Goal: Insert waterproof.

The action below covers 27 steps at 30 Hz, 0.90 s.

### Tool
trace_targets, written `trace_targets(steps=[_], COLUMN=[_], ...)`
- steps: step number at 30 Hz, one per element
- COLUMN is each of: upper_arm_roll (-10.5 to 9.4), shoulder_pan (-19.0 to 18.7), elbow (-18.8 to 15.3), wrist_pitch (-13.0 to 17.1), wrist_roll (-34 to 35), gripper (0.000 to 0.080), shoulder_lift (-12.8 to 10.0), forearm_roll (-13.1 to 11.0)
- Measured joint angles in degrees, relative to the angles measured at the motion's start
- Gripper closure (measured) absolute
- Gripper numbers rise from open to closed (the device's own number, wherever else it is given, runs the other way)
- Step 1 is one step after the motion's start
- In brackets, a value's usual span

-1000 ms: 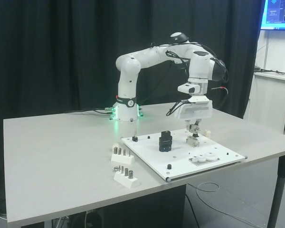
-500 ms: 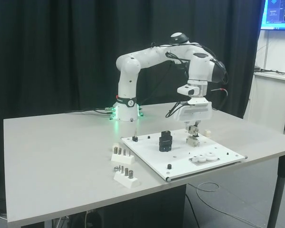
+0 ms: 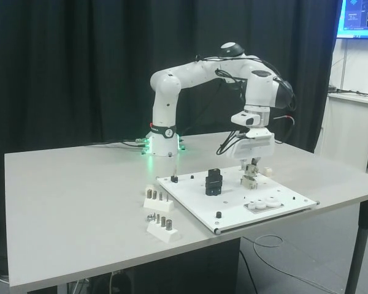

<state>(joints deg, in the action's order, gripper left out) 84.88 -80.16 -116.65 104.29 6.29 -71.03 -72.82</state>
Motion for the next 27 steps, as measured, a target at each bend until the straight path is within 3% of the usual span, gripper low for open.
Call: trace_targets(steps=[27], upper_arm_roll=[-1.60], shoulder_pan=[1.9], elbow=[1.5], wrist_pitch=[0.0], wrist_roll=[-1.1], gripper=[0.0493], shoulder_lift=[0.0], forearm_roll=[0.0])
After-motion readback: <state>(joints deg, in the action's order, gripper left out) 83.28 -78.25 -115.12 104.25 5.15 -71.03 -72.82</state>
